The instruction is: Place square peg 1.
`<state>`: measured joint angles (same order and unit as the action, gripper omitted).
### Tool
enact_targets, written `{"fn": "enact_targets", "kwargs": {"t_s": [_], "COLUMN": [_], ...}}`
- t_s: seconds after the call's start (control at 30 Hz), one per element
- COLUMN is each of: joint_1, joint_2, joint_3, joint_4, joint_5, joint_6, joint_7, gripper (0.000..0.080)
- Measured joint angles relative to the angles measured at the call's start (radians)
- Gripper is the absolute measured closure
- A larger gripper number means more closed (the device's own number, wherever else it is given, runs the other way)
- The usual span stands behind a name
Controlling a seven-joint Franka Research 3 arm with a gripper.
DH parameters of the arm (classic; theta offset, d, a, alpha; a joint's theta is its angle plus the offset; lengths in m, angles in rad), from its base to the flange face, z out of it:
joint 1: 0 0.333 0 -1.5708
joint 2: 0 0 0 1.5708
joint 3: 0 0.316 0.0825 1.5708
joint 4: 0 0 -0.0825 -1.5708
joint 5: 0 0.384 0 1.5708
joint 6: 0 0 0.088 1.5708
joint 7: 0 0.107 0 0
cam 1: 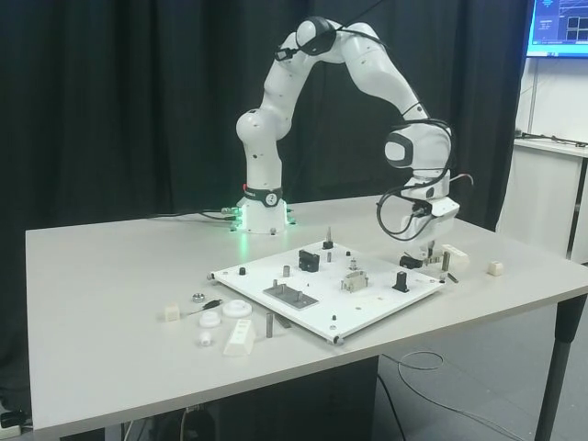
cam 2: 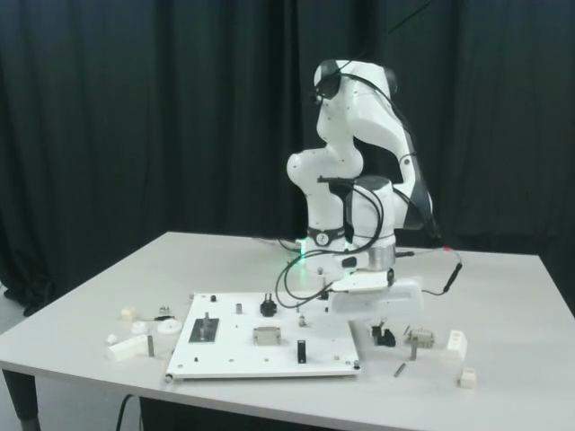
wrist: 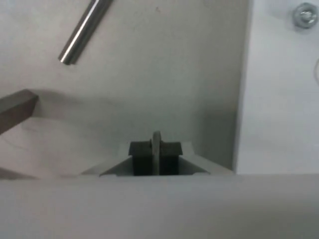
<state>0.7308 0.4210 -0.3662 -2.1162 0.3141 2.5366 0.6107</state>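
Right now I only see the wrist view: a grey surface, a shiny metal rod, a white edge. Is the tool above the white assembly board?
Observer: No. The tool hangs just past one edge of the white assembly board, over the grey table.
Operator: Anything loose near it?
Observer: A white rectangular block and a small white cube lie on the table just beyond it.
Operator: Are there parts elsewhere?
Observer: Yes, white round discs lie on the table off the board's opposite side.
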Motion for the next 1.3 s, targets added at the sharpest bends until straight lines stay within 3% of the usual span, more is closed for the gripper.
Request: {"fn": "enact_targets", "kwargs": {"t_s": [0.4,0.43,0.7,0.73,0.9,0.93,1.3], "joint_1": [0.0,0.0,0.0,0.0,0.0,0.0,-0.002], "joint_2": [0.021,0.021,0.021,0.021,0.021,0.021,0.021], "joint_3": [0.016,0.016,0.018,0.018,0.018,0.018,0.017], "joint_4": [0.028,0.029,0.039,0.041,0.047,0.048,0.058], "joint_5": [0.0,0.0,0.0,0.0,0.0,0.0,-0.002], "joint_6": [-0.031,-0.033,-0.053,-0.055,-0.062,-0.064,-0.073], "joint_7": [0.026,0.026,0.026,0.026,0.027,0.027,0.027], "gripper": [0.0776,0.0607,0.0607,0.008,0.008,0.0022,0.0006]}}
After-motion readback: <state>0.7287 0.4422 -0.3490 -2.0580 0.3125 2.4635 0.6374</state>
